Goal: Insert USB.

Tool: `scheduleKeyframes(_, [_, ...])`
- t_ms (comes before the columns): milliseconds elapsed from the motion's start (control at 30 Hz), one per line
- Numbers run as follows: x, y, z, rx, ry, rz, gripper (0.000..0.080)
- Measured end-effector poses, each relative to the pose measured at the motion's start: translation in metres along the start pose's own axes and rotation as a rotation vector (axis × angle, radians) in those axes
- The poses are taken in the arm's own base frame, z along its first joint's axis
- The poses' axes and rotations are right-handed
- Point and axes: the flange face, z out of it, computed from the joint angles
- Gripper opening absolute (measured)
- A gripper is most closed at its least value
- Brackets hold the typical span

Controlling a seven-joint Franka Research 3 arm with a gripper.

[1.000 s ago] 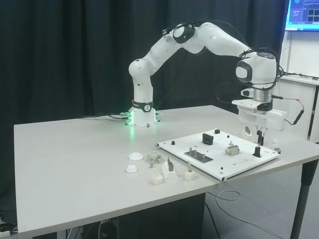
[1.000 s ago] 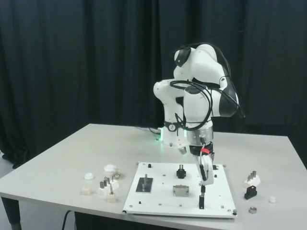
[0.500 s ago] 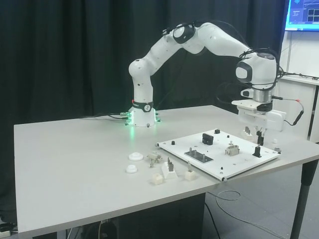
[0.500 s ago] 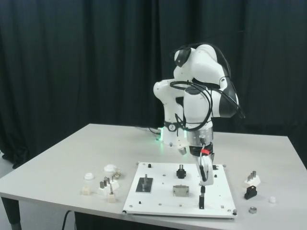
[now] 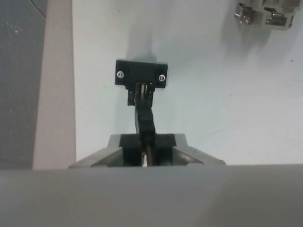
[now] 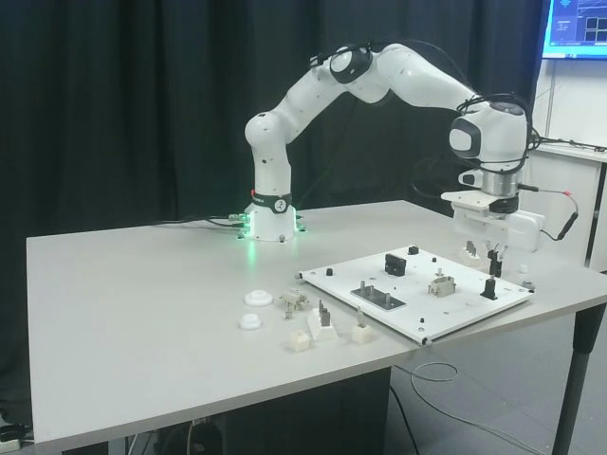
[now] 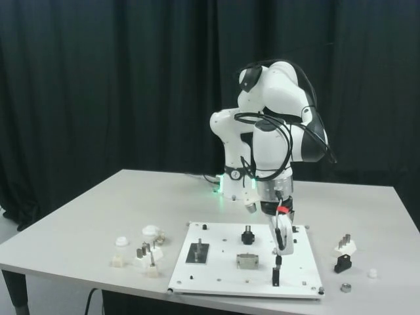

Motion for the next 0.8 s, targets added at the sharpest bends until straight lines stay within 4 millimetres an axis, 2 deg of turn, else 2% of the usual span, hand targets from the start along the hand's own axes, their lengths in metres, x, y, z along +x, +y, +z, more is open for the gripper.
scheduleKeyframes(800, [0.0017, -0.0013, -0.0006, 0.009, 0.015, -0.006, 0.0051])
